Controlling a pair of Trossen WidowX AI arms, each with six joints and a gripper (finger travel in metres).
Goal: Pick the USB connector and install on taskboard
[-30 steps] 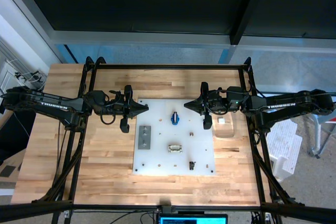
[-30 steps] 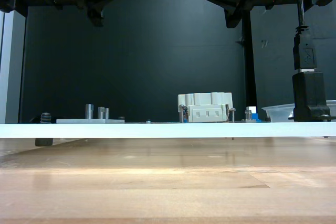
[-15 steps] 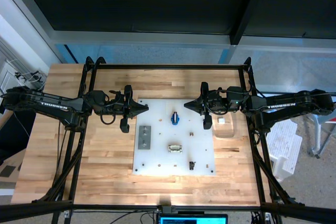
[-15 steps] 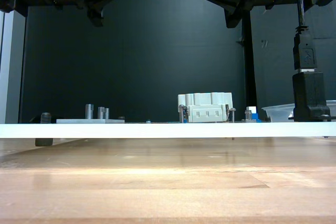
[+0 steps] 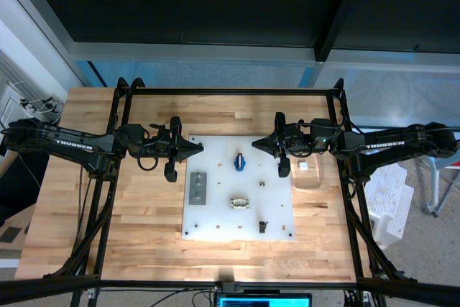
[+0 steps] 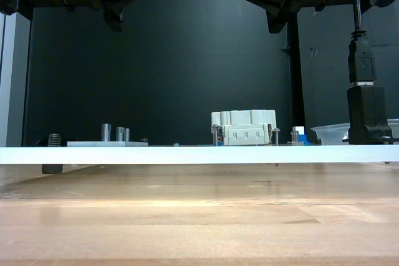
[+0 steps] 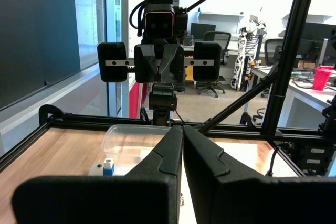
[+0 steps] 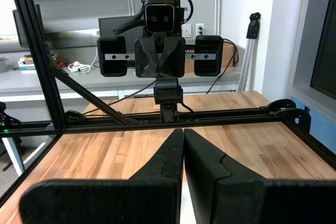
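2 black robot arms are hovering high over the far side of the large white square taskboard [image 5: 215,213], the left claw [image 5: 198,147] and right claw [image 5: 256,144] both clenched and empty. The black USB connector [image 6: 363,63] is standing upright in a black socket [image 6: 369,116] by the board's near edge, seemingly seated. Any further push should be going straight down. Only the low view is revealing this; from above it is a dark speck.

Left hand [image 5: 199,149] hovers above the taskboard's [image 5: 215,210] far left corner, right hand [image 5: 254,144] above its far right part, both with fingers pressed together.
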